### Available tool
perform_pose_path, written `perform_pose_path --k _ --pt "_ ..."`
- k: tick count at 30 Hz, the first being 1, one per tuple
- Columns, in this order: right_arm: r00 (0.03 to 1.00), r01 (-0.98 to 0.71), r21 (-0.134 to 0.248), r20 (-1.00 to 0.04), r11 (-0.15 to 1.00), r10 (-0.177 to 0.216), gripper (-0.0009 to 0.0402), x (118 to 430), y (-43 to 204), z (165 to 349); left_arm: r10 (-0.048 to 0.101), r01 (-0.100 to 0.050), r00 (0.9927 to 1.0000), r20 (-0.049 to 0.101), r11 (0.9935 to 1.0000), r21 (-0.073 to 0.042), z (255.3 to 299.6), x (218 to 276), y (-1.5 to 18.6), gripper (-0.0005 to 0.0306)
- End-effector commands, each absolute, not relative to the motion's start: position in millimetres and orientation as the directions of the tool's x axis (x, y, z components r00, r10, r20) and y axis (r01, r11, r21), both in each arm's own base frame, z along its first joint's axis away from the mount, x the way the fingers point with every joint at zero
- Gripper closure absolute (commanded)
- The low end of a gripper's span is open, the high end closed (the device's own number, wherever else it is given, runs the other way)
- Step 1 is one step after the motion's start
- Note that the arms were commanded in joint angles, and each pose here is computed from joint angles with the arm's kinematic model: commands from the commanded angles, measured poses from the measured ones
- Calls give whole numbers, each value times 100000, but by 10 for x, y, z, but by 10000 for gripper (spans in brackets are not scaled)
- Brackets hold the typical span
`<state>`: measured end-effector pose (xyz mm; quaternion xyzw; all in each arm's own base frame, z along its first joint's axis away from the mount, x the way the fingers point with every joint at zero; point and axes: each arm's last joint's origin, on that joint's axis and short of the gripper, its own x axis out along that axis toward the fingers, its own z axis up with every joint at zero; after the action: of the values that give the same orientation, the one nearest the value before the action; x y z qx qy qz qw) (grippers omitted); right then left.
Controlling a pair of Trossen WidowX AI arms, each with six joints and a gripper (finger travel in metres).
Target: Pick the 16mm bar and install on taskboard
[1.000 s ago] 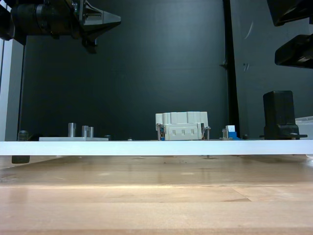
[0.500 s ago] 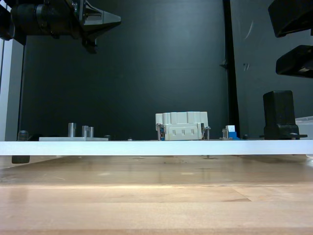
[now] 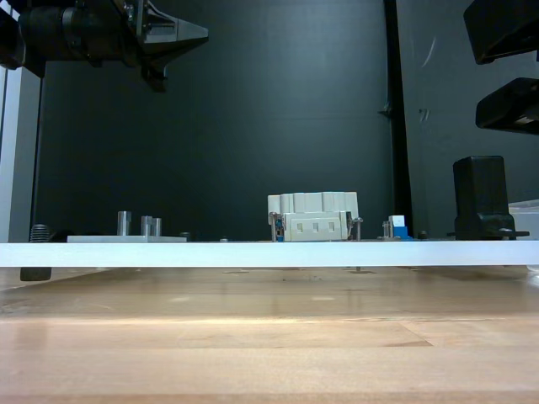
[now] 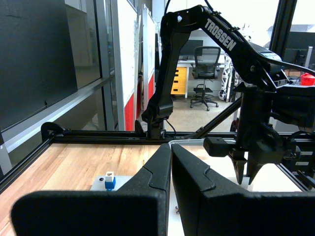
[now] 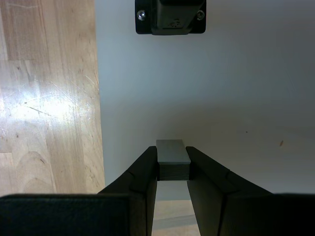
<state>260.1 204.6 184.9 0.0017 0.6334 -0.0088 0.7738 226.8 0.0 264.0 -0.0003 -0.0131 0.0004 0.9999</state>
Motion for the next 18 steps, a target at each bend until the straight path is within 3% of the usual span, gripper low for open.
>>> perform_pose_path --k 1,11,18 --pt "20493 1619 -880 -97870 99983 -1193 325 2609 2051 1862 38 -38 99967 2575 100000 -21 2639 2268 0 300" --pt "20761 1615 -607 -97817 99985 -929 236 2608 2050 1871 76 -76 99967 2575 100000 -21 2639 2268 1 300" --pt "20266 1573 -1030 -97916 99982 -1327 207 2605 2047 1956 38 -38 99967 2575 100000 -21 2639 2268 0 300"
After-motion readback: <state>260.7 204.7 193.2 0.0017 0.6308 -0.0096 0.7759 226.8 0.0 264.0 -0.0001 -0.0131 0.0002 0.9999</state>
